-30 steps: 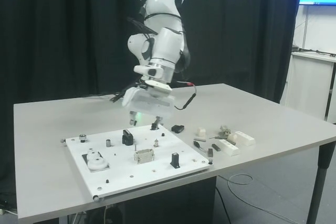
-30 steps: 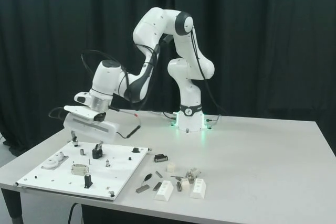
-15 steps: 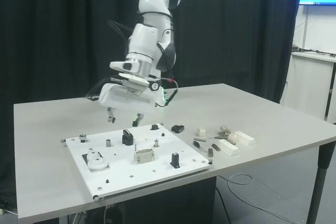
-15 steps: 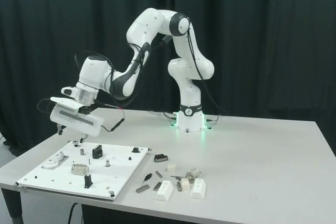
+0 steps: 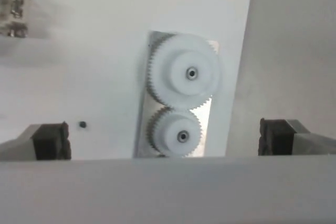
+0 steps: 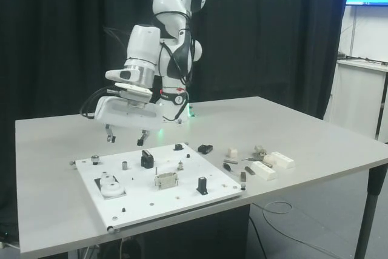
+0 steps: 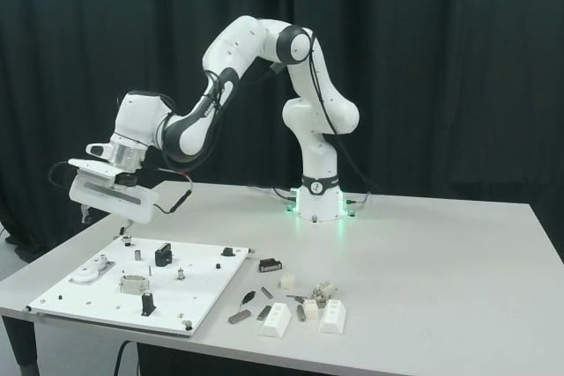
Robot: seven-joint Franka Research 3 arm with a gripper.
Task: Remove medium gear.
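Jaws: spread wide and empty; we see the two black fingertips (image 5: 51, 141) far apart in the wrist view, with the gear pair between them and well below.

Gripper (image 6: 127, 136): hanging above the far corner of the white board (image 6: 182, 195), clear of every part on it.

Change noted: over the last second we log the gripper as having travelled from above the far edge of the board, near the small black fixtures, across to the side where the gears sit. It has also risen somewhat. For the task we read this as the approach step: the hand is being lined up over the gears, with the descent and grasp not yet begun.

Medium gear (image 5: 177, 131): white, toothed, seated on its peg in a grey recessed plate (image 5: 202, 119), meshed with the larger white gear (image 5: 185, 71) beside it. We take the smaller of the two visible gears to be the one meant, though we cannot be sure. In the first room view the gears (image 6: 110, 184) lie near the board's near-left corner.

Arm pose: base at the back of the grey table (image 7: 441, 253), upper links raised high, forearm reaching out and down toward the board, wrist bent so the hand faces downward with a slight tilt.

Loose items: several small white and grey parts (image 6: 267, 163) lie on the table beside the board, well apart from the gripper.
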